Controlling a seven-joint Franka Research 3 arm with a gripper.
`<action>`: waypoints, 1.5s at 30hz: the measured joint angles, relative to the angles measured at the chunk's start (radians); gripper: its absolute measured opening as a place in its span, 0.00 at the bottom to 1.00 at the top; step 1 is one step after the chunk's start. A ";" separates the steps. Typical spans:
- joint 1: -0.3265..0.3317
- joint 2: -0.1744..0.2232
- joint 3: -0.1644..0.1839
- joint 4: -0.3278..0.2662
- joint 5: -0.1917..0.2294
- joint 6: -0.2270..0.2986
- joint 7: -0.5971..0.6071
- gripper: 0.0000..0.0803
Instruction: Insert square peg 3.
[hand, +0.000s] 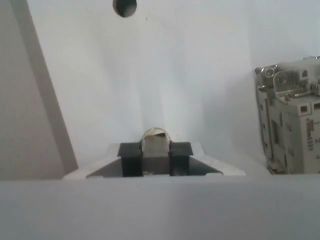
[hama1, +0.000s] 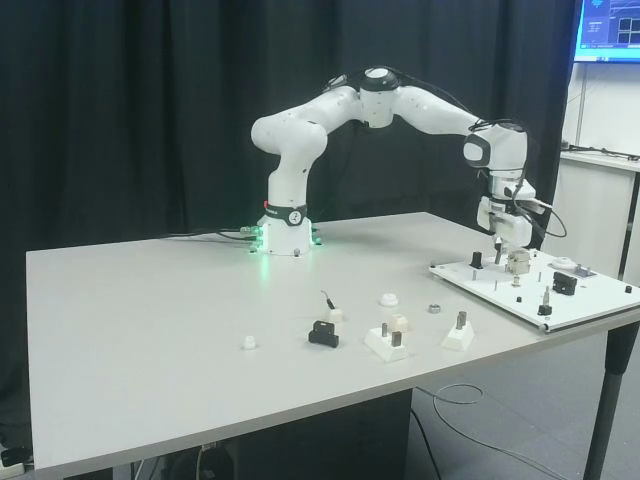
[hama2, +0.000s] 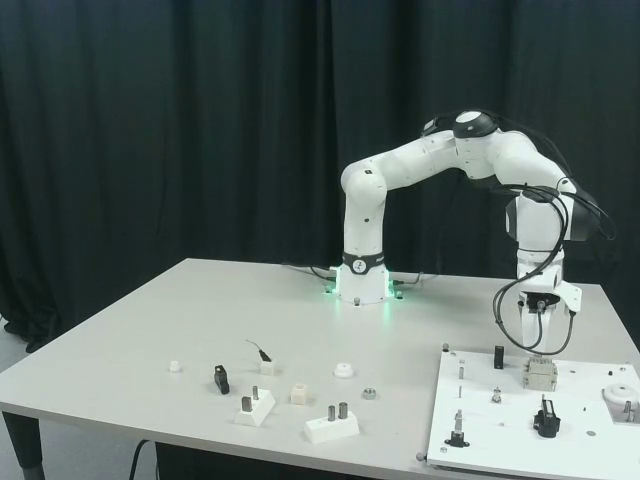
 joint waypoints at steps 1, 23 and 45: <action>0.001 0.000 0.000 -0.001 0.000 0.004 0.000 0.14; 0.028 0.000 -0.001 -0.024 0.001 0.038 -0.006 0.14; 0.043 0.000 -0.002 -0.039 0.001 0.054 -0.050 0.14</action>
